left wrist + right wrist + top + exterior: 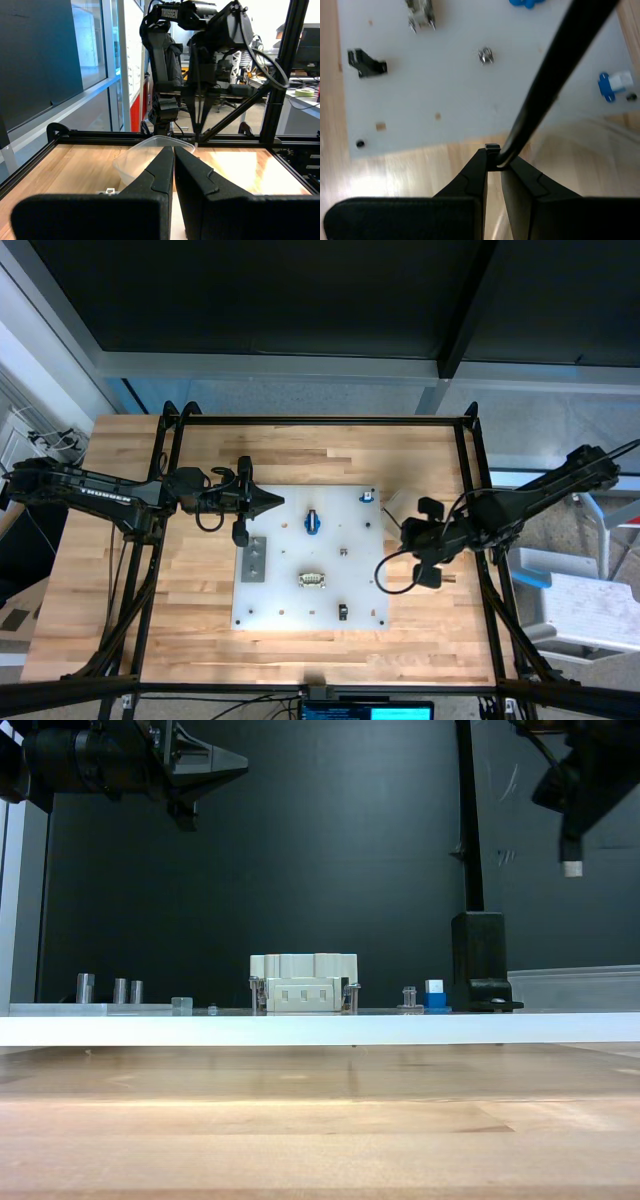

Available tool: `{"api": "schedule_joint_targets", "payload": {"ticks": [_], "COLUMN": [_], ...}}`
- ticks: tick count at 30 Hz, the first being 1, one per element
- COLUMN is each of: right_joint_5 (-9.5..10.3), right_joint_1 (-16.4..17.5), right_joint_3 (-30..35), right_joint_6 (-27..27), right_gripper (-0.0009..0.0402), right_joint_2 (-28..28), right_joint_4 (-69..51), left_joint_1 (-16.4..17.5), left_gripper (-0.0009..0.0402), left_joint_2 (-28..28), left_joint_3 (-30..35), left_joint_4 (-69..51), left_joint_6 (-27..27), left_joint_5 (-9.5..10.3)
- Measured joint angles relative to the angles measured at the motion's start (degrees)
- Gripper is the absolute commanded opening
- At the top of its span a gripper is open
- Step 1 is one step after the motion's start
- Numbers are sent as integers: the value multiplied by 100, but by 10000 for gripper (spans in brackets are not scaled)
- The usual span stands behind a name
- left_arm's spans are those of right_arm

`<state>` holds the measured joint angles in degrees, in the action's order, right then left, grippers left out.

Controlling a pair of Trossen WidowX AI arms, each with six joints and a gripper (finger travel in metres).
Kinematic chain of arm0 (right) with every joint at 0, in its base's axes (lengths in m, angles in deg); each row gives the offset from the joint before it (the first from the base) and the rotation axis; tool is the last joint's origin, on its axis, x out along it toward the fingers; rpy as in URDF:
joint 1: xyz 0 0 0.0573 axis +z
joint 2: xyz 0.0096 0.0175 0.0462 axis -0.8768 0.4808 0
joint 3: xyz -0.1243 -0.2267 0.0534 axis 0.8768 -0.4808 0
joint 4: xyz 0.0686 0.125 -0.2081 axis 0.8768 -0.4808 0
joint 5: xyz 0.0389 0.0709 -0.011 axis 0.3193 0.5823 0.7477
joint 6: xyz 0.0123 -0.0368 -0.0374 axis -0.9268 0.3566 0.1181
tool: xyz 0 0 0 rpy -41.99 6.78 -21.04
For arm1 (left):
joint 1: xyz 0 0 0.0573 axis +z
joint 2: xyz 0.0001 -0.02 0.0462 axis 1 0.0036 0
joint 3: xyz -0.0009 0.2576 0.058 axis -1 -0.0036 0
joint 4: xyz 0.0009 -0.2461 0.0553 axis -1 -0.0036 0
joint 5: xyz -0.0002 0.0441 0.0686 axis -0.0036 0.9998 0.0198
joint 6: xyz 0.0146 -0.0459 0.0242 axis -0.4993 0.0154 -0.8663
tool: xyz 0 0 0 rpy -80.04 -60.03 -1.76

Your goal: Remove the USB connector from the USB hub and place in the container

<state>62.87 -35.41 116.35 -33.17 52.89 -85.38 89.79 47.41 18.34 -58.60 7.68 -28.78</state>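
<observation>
My right gripper [492, 160] is shut on the USB connector [492, 148]. Its black cable [555, 65] runs up past the camera and loops below the arm [385, 578]. That gripper [405, 533] hangs in the air just off the white board's [290, 540] right edge, with the plug [571, 855] pointing down. The USB hub [342, 612] [365, 64] [480, 960] stands on the board's near part with nothing plugged in. The clear container [393, 506] [150, 159] [585, 132] sits on the wood beside the board's far right corner. High over the board's left edge, my left gripper [278, 502] [173, 155] [240, 762] is shut and holds nothing.
On the board stand a beige multi-pin connector [312, 581] [303, 982], a grey metal block [257, 560], a blue clip [312, 522] and a blue-and-white piece [367, 496] [615, 82]. A black frame [320, 421] rings the table.
</observation>
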Motion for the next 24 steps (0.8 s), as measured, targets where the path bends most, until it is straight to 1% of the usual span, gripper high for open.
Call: {"api": "schedule_joint_targets", "payload": {"ticks": [7, 13, 17, 18, 21, 24], "right_joint_5": [15, 39, 66, 98, 308, 345], "right_joint_1": [-74, -328, -417, -442, -529, -592], "right_joint_3": [-280, -422, -555, -601, -763, -905], "right_joint_6": [-278, -616, -791, -872, -1043, -1270], "right_gripper": [0, 0, 0, 0, 0, 0], "right_joint_2": [-391, -577, -669, -688, -732, -791], "right_joint_4": [-278, -612, -678, -697, -750, -804], "left_joint_1": [0, 0, 0, 0, 0, 0], "left_gripper": [1, 1, 1, 1, 1, 1], "left_joint_2": [0, 0, 0, 0, 0, 0], "left_joint_3": [0, 0, 0, 2, 2, 0], "left_joint_4": [2, 0, 0, 0, 0, 0], "left_joint_6": [-2, 0, 0, 0, -2, -2], "left_joint_5": [0, 0, 0, 0, 0, 0]}}
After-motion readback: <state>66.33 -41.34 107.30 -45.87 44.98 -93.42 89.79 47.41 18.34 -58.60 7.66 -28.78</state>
